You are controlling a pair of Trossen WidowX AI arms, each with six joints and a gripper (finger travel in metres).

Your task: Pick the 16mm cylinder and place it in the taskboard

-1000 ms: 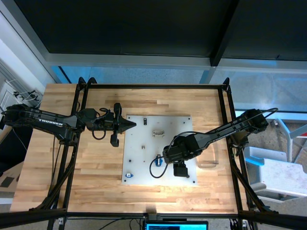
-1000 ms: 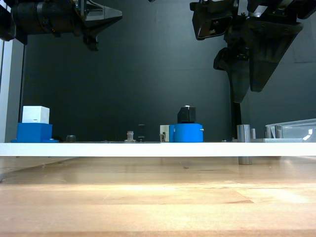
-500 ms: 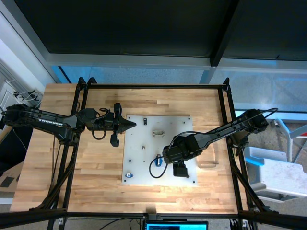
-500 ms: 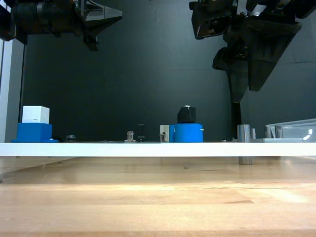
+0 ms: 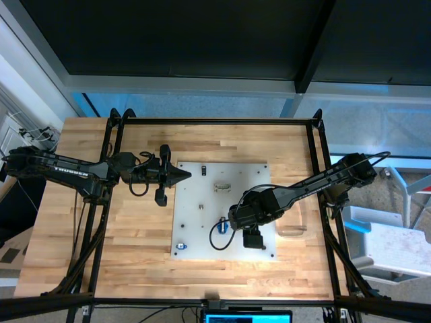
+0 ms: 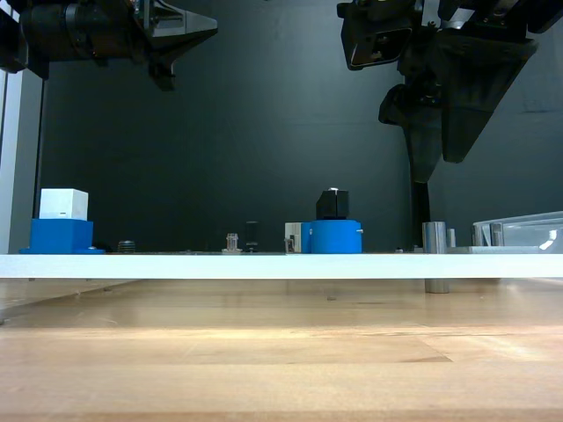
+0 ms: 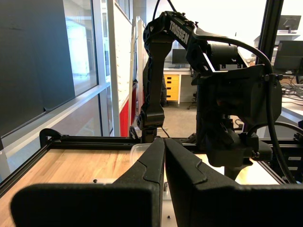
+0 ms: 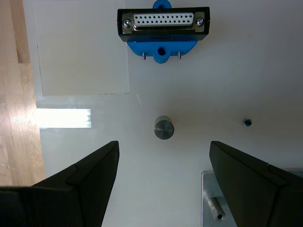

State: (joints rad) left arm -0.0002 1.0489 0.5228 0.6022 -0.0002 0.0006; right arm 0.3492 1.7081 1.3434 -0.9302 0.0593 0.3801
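Observation:
The 16mm cylinder (image 8: 163, 128) is a short silvery peg standing upright in a hole of the white taskboard (image 8: 213, 71). In the low view the cylinder (image 6: 435, 237) pokes above and below the taskboard (image 6: 176, 265). My right gripper (image 8: 164, 146) hangs open straight above it, fingers apart on either side and not touching it. From above, the right gripper (image 5: 250, 235) hides the peg. My left gripper (image 5: 185, 175) is shut and empty, held high at the board's left edge, its fingers (image 7: 156, 156) pressed together.
A clear plastic tray (image 5: 293, 222) lies just right of the taskboard (image 5: 202, 202). On the board stand a blue fitting (image 6: 335, 236), a blue block with a white cube (image 6: 62, 224) and a D-sub connector (image 8: 163, 21). A small pin (image 8: 214, 206) lies on a grey block.
The right gripper has shifted only a hair above the standing cylinder. The left arm has not moved.

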